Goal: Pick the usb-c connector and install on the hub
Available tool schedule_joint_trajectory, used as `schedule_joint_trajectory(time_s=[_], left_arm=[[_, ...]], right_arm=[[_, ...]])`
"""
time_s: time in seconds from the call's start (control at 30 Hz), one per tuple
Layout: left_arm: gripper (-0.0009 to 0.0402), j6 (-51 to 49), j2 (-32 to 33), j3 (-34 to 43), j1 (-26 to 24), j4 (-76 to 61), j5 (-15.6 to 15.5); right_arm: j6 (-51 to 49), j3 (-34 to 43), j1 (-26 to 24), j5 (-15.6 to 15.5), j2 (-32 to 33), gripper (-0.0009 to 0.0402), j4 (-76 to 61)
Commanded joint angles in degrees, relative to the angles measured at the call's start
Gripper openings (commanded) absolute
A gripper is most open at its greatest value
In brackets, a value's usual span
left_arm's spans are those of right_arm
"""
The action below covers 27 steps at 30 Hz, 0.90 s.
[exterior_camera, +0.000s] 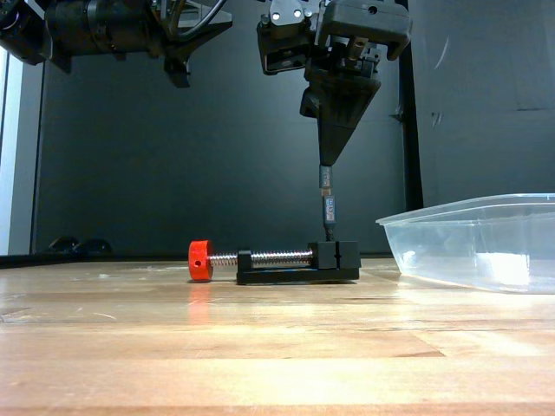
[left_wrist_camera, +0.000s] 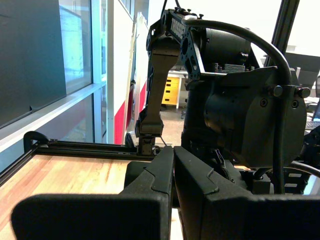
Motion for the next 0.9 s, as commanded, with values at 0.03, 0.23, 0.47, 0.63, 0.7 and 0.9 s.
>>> schedule_joint_trajectory(time_s=[0.03, 0.23, 0.47, 0.63, 0.7, 0.9], left_arm=[[0.0, 0.0, 0.0, 0.0, 0.0, 0.0, 0.0], [0.0, 0.0, 0.0, 0.0, 0.0, 0.0, 0.0], [0.0, 0.0, 0.0, 0.0, 0.0, 0.0, 0.0], [0.0, 0.0, 0.0, 0.0, 0.0, 0.0, 0.0], [0.0, 0.0, 0.0, 0.0, 0.0, 0.0, 0.0], [0.0, 0.0, 0.0, 0.0, 0.0, 0.0, 0.0]], right_arm=[[0.0, 0.0, 0.0, 0.0, 0.1, 0.0, -0.2], [0.0, 0.0, 0.0, 0.0, 0.1, 0.0, -0.5], [0.0, 0.0, 0.0, 0.0, 0.1, 0.0, -0.4], [0.0, 0.0, 0.0, 0.1, 0.1, 0.0, -0.4], [0.0, 0.0, 0.0, 0.2, 0.1, 0.0, -0.4], [0.0, -1.3, 0.0, 0.5, 0.1, 0.0, -0.2]])
